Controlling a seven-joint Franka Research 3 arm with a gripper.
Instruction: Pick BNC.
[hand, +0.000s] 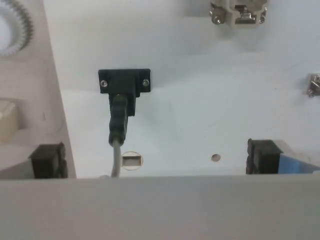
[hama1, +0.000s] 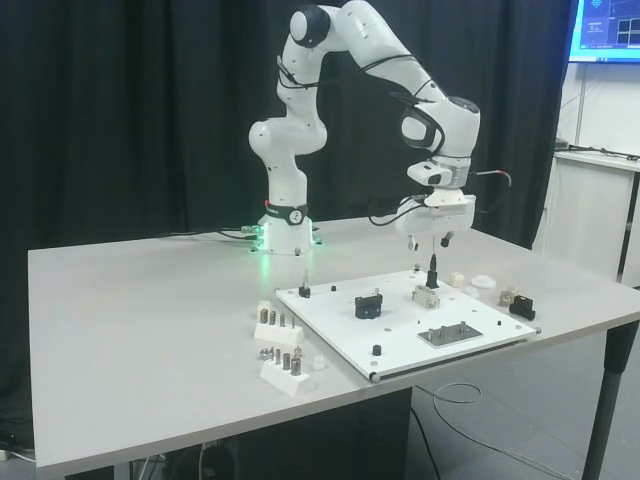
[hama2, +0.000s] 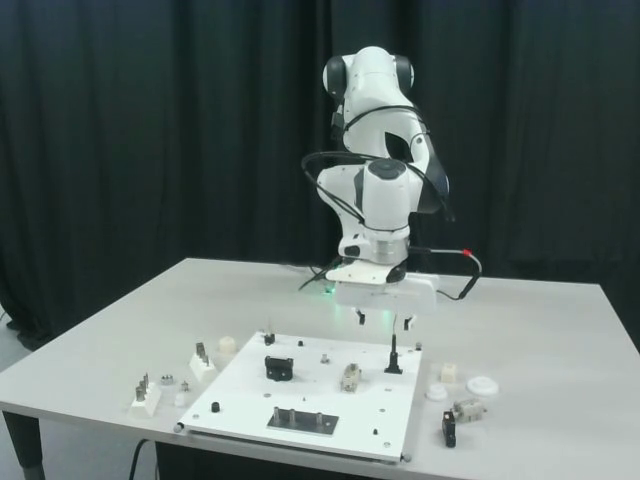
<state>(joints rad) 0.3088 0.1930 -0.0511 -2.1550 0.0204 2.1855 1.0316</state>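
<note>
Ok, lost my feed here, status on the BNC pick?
Gripper open, holding nothing, above the white board. Upright black plug below, between the fingers, untouched. Nothing in the way.

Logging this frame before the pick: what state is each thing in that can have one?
gripper: open, empty, above the board
black plug: upright in its black socket plate, between the gripper fingers in the wrist view
white board: flat on the grey table
gear: lying flat on the table, off the board
</note>
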